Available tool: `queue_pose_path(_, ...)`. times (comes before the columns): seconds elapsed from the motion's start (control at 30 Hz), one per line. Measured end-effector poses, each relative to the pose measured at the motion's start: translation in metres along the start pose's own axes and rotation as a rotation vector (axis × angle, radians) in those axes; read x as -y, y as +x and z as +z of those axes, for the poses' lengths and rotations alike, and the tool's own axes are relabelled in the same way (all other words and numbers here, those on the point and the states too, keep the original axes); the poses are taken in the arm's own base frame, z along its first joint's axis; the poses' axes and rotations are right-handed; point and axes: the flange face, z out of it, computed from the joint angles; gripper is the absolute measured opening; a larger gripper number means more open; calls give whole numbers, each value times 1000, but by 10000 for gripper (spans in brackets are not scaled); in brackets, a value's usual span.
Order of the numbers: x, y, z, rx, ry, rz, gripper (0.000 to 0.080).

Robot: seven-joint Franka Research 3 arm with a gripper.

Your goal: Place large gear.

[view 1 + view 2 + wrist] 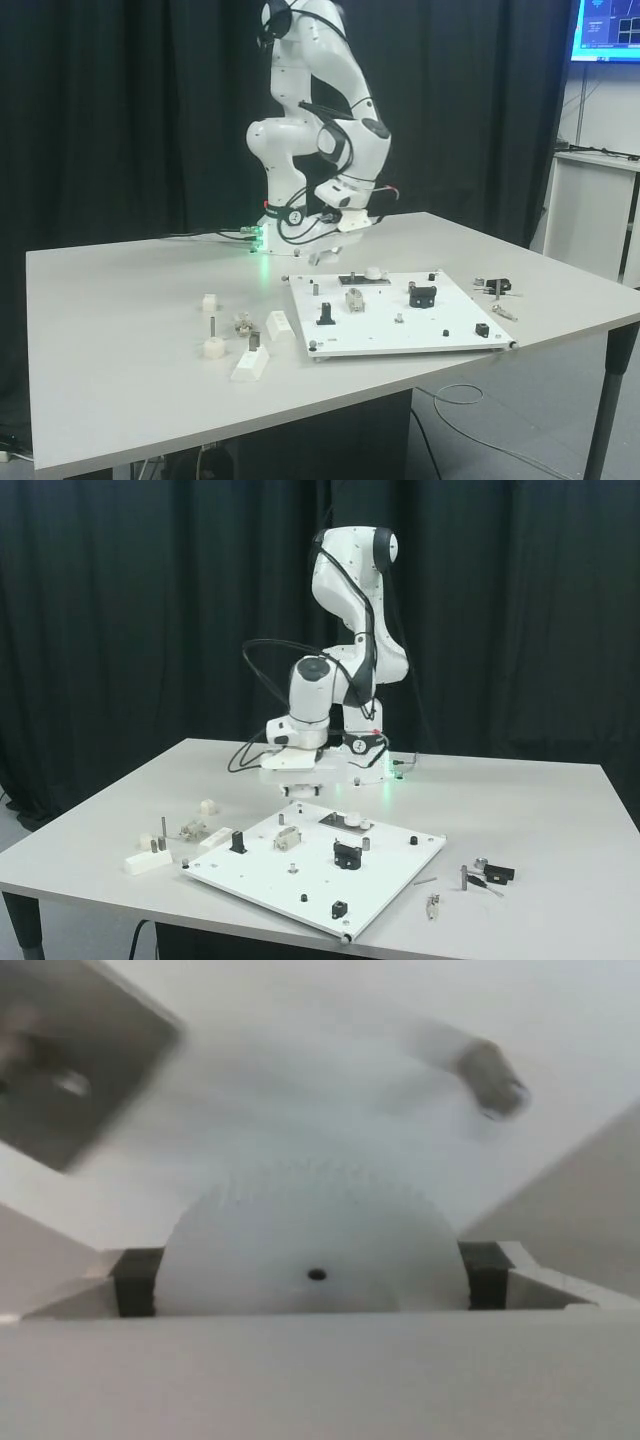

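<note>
room views — grey table (120, 300), black curtain (150, 600).

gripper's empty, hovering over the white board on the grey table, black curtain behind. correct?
Not empty. The wrist view shows the large gear, white with a small centre hole, clamped between the black pads of the fingers of the gripper. The rest holds: both room views show it above the white board on the grey table, black curtain behind.
</note>
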Motion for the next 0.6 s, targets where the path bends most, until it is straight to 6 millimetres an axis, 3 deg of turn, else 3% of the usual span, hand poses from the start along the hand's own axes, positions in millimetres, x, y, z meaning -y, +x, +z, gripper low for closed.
queue_pose_path(0.6, -107, 29, 32, -13, 64, -32, 603)
